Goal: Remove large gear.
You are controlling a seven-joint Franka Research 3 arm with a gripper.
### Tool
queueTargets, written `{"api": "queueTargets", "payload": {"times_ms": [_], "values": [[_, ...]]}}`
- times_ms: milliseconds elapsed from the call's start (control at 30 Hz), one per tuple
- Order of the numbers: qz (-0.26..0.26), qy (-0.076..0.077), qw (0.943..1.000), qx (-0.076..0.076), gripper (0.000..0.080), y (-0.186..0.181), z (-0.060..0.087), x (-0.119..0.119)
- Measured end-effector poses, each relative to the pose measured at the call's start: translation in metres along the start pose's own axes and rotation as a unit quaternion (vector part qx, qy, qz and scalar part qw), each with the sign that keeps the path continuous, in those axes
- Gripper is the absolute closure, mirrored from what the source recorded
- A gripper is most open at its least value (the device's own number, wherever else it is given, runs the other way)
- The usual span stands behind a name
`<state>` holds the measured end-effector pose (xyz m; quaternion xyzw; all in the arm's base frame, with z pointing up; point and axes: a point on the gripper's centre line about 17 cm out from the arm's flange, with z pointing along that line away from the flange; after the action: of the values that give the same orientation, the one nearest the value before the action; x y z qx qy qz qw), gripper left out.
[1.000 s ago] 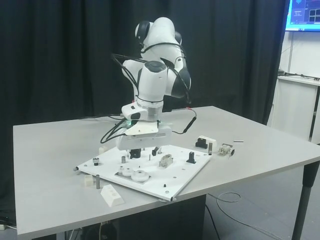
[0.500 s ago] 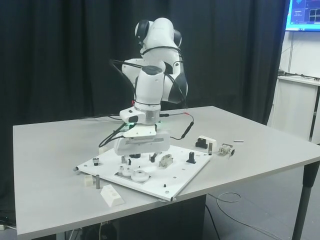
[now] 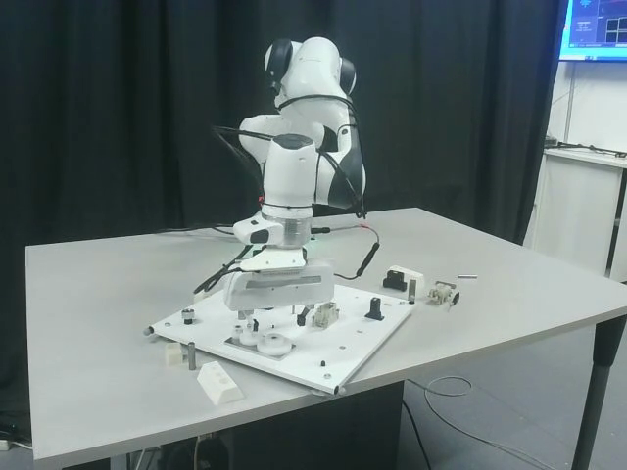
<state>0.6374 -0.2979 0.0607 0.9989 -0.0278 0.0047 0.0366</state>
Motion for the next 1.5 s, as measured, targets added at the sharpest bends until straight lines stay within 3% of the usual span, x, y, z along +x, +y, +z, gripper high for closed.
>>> {"api": "queueTargets", "payload": {"times_ms": [267, 600, 1500], "values": [[0.015, 0.021, 0.9996, 0.005, 0.0003, -0.001, 0.005, 0.008], [0.014, 0.038, 0.9992, -0.004, 0.0003, 0.003, 0.012, 0.016], [0.019, 0.045, 0.9988, -0.007, 0.0003, 0.010, 0.014, 0.018]]}}
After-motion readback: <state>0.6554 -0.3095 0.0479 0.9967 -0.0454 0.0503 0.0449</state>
